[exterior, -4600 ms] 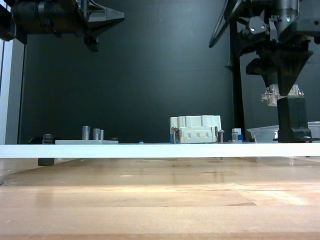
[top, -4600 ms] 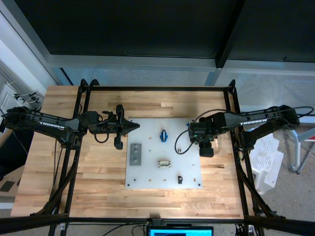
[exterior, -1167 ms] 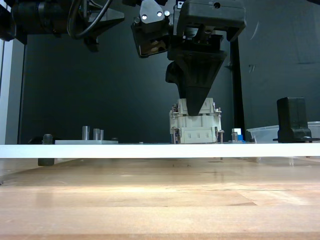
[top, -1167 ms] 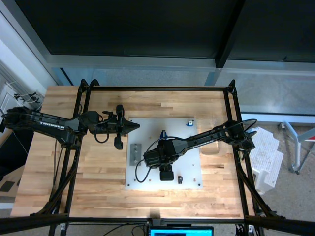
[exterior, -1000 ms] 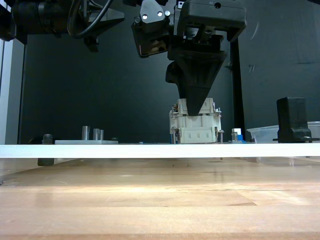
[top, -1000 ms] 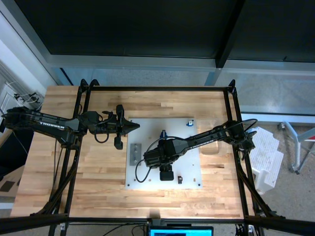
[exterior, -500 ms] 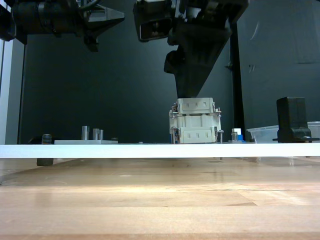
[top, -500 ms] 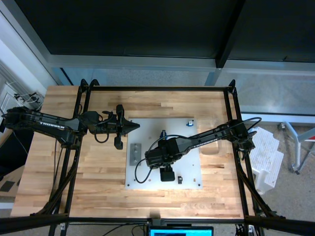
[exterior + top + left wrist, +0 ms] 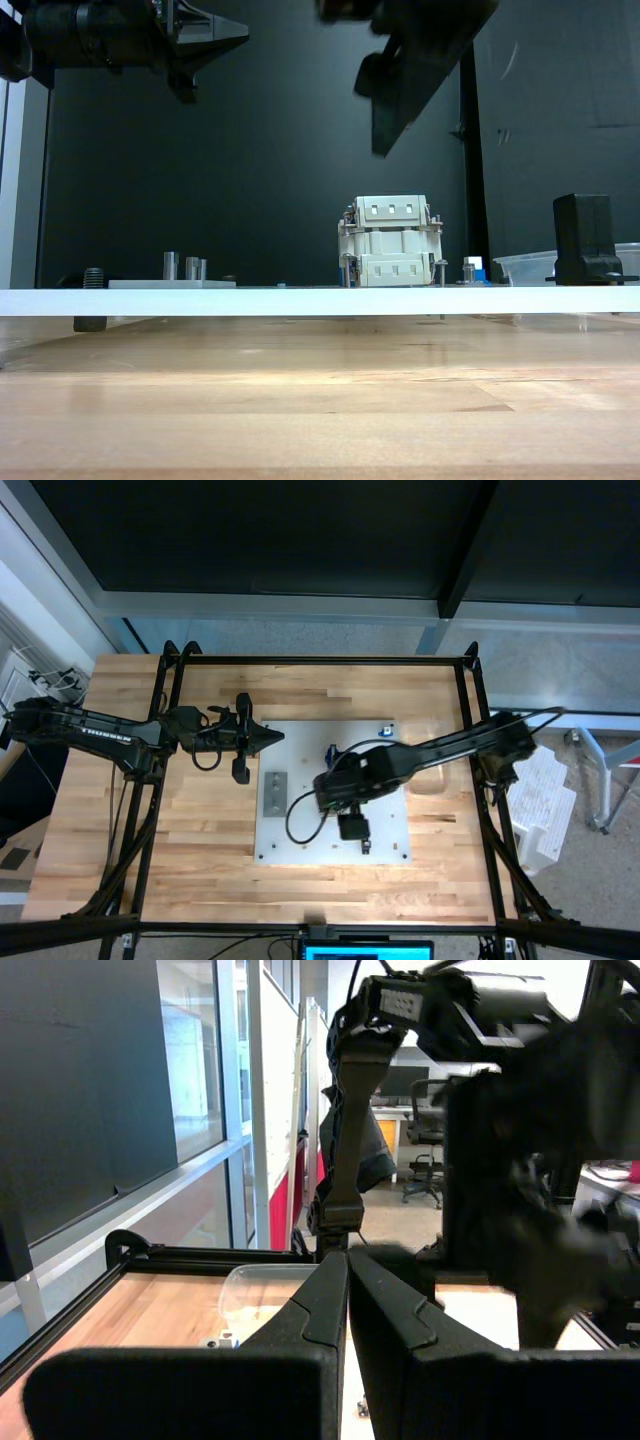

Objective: Pick the HAN10E connector and install on the hub

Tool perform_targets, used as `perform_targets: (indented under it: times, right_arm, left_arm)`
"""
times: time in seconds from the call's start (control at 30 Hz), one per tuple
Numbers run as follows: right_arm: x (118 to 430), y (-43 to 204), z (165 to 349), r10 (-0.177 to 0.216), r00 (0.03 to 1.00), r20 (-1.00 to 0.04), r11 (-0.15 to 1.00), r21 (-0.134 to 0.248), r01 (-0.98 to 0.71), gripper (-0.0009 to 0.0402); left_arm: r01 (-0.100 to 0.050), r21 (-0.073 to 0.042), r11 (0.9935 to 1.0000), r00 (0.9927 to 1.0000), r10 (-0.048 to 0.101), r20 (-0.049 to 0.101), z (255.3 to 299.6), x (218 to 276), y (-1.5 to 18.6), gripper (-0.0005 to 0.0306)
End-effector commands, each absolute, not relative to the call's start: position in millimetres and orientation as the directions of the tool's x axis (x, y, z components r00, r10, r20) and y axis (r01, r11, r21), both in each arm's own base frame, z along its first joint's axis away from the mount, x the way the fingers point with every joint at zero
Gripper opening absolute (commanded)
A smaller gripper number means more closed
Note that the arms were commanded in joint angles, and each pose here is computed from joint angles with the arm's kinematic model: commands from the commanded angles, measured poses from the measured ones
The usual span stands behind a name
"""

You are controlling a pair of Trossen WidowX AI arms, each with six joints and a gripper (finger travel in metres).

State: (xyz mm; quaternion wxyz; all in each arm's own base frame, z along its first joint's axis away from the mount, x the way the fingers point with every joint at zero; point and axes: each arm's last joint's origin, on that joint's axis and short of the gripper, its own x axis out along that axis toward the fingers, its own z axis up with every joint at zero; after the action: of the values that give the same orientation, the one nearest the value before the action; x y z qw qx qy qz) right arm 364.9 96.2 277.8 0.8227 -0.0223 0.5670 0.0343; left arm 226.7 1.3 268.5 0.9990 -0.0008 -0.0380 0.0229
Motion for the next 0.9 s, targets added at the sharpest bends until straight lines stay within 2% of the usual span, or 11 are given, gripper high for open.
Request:
perform_targets:
  times: [0.03,0.2,0.33,0.53,0.73,0.9]
  right_arm:
    - [348,88,283.4,0.045,0.412,-0.91,0.997,0.014,-0.078,0.0278]
    - [322,73,291.5,0.062,0.536,-0.842,0.996,0.022,-0.082,0.0229]
    - [304,56,297.9,0.058,0.627,-0.777,0.997,0.017,-0.072,0.0183]
    - [279,29,310.9,0.026,0.768,-0.64,0.999,-0.003,-0.036,0.0105]
    - [257,2,319.9,-0.033,0.881,-0.473,0.999,-0.025,0.024,0.0041]
    - [244,-15,321.2,-0.025,0.95,-0.311,1.0,0.005,0.028,0.0001]
  left_arm:
    - [-0.046,-0.003,0.99895,0.99606,0.046,0.076,268.5,226.8,1.3,0.0]
    - [-0.046,-0.003,0.99895,0.99603,0.046,0.076,268.6,226.8,1.3,0.0]
    - [-0.046,-0.003,0.99895,0.99603,0.046,0.076,268.6,226.8,1.3,0.0]
    - [-0.046,-0.003,0.99895,0.99603,0.046,0.076,268.6,226.8,1.3,0.0]
    - [-0.045,-0.003,0.99897,0.99608,0.045,0.076,268.5,226.8,1.3,0.0]
    - [-0.046,-0.003,0.99895,0.99606,0.046,0.076,268.5,226.8,1.3,0.0]
